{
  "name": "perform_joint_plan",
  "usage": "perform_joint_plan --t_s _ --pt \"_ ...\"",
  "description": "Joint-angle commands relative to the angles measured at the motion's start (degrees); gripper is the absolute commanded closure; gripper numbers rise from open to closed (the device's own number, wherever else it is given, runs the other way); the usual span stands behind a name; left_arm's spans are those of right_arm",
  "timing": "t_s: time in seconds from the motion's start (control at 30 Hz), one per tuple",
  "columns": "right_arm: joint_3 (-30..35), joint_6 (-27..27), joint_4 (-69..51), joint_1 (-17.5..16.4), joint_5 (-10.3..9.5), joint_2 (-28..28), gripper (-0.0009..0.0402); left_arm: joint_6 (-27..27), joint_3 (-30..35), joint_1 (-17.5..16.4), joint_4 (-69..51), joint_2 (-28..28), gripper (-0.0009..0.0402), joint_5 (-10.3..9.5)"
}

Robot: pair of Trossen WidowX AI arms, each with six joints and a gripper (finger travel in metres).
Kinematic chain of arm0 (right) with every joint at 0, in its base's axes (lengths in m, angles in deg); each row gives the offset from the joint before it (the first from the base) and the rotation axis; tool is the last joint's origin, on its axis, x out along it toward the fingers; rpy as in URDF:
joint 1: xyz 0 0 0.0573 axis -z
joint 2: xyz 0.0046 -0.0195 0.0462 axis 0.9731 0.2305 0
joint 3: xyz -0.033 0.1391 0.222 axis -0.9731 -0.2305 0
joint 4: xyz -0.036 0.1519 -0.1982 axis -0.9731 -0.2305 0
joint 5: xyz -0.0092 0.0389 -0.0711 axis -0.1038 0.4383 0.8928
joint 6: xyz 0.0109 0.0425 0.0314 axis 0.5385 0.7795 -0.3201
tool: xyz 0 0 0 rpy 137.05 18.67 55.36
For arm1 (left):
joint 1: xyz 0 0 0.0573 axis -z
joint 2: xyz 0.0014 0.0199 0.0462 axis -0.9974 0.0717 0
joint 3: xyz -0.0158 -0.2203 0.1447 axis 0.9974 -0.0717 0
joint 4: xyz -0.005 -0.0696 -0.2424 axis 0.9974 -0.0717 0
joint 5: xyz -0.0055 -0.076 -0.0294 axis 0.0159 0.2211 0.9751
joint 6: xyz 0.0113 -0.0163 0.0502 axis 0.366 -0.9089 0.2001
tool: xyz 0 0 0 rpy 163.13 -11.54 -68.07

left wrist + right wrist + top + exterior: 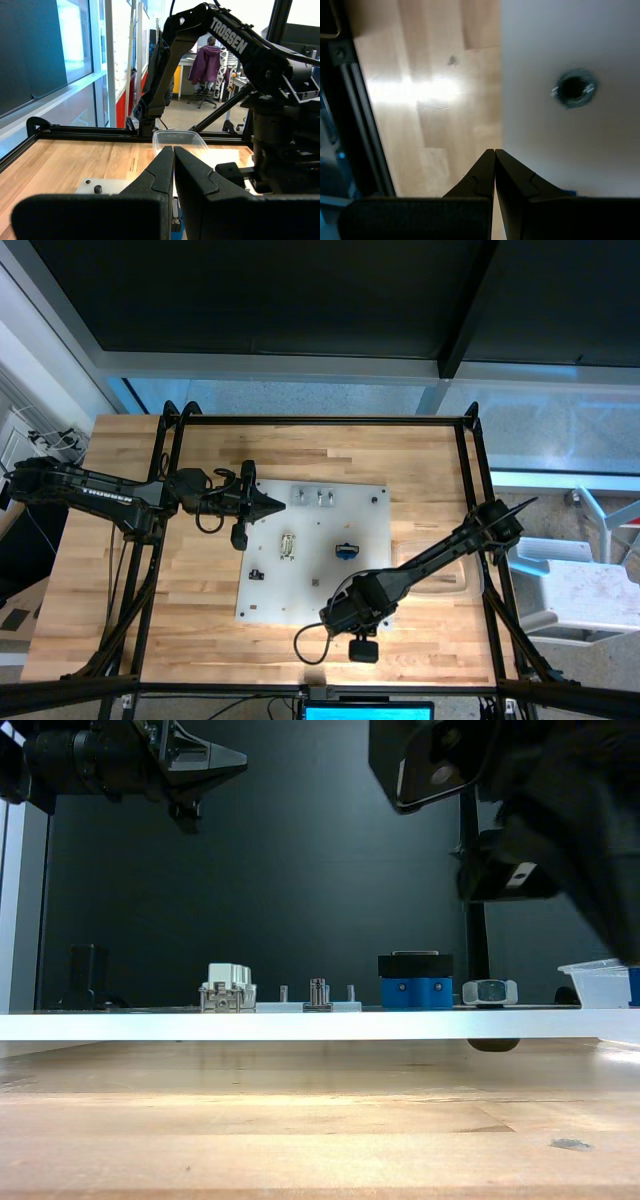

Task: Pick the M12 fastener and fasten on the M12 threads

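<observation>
A small silver ring around a dark centre, the M12 fastener [575, 88], sits on the white board [560, 150] close to the board's edge. It looks like it is around the stud's top, but I cannot tell how far down it is. My right gripper [495, 151] hovers above the board's near right edge [340, 618], apart from the nut. It is shut and nothing shows between its tips. The right arm hides the stud in the high and low views. My left gripper [272, 506] hangs high over the board's far left edge [240, 760], shut and holding nothing [173, 150].
A clear tray [440, 575] lies on the wood right of the board [600, 975]. On the board stand a blue fitting [345, 552], a silver post [318, 992], a pale connector block [228, 988] and a black post [374, 501] at the far right corner.
</observation>
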Motion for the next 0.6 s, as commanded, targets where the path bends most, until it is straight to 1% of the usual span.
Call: perform_joint_plan --t_s 0.03,0.07,0.13,0.2,0.27,0.3,0.37,0.43,0.47,0.5,0.6 --pt "0.1 0.0 -0.3 -0.1 2.54 -0.2 0.0393 0.0 0.0 0.0 0.0 0.0 0.0393 0.00" --pt "0.1 0.1 -0.4 -0.1 3.58 -0.4 0.0393 0.0 0.0 0.0 0.0 0.0 0.0393 0.00" --pt "0.3 0.2 -0.6 -0.1 6.43 -0.5 0.0393 0.0 0.0 0.0 0.0 0.0 0.0393 0.00" --pt "0.2 0.3 -1.2 -0.1 9.68 -0.7 0.0393 0.0 0.0 0.0 0.0 0.0 0.0393 0.02" --pt "0.2 0.6 -2.3 0.0 13.70 -0.8 0.0393 0.0 0.0 0.0 0.0 0.0 0.0393 0.00" --pt "0.2 0.8 -2.3 0.0 15.34 -0.8 0.0393 0.0 0.0 0.0 0.0 0.0 0.0393 0.00" --pt "0.1 1.1 -2.3 -0.1 17.84 -0.8 0.0393 0.0 0.0 0.0 0.0 0.0 0.0393 0.00" --pt "0.0 1.9 -2.3 0.0 19.87 -0.7 0.0393 0.0 0.0 0.0 0.0 0.0 0.0393 0.00" --pt "0.0 2.0 -2.2 0.0 20.57 -0.4 0.0393 0.0 0.0 0.0 0.0 0.0 0.0393 0.00" --pt "0.0 2.0 -2.3 0.0 20.85 -0.4 0.0393 0.0 0.0 0.0 0.0 0.0 0.0393 0.00" --pt "-0.1 2.0 -1.8 0.0 20.83 -0.3 0.0393 0.0 0.0 0.0 0.0 0.0 0.0393 0.00"
